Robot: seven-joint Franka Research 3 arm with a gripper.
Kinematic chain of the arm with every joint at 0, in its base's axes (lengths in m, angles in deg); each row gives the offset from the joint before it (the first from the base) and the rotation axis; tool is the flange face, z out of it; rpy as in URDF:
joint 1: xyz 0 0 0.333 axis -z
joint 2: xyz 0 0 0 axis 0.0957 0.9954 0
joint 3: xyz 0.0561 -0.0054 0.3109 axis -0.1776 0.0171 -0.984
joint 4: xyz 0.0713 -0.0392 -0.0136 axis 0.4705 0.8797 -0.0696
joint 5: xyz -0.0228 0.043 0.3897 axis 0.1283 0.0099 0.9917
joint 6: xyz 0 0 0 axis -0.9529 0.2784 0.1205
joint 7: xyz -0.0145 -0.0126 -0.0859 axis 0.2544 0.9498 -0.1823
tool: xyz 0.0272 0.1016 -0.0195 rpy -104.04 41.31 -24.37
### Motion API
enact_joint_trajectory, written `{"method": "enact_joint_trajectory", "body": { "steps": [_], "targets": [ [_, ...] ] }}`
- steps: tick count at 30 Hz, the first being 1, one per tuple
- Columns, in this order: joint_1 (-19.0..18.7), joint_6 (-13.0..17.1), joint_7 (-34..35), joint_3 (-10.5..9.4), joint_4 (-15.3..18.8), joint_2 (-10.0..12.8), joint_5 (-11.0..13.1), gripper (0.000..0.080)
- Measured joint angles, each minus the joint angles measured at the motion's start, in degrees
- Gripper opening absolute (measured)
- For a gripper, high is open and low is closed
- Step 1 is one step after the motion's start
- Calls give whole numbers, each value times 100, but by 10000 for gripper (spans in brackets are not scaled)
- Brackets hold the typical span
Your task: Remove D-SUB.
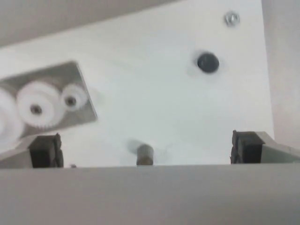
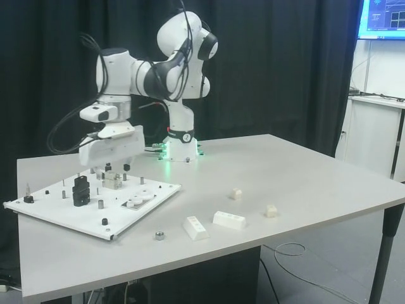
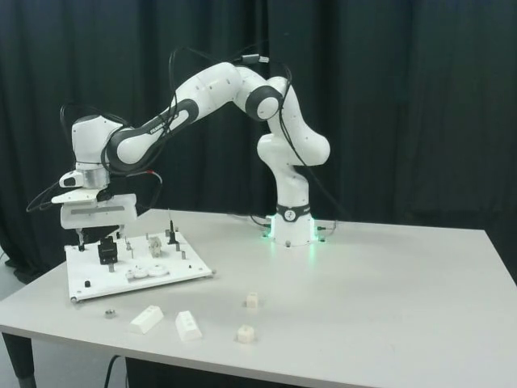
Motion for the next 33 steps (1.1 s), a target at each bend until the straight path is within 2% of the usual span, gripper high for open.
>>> {"method": "enact_joint_trajectory", "body": {
  "steps": [11,20,33],
  "targets": [
    [268,4,-709,104,159,-49,0,800],
    [511,12,-1230,108,252,-49,9,800],
    [713,41,-1616,108,355,-49,54,800]
  ]
}}
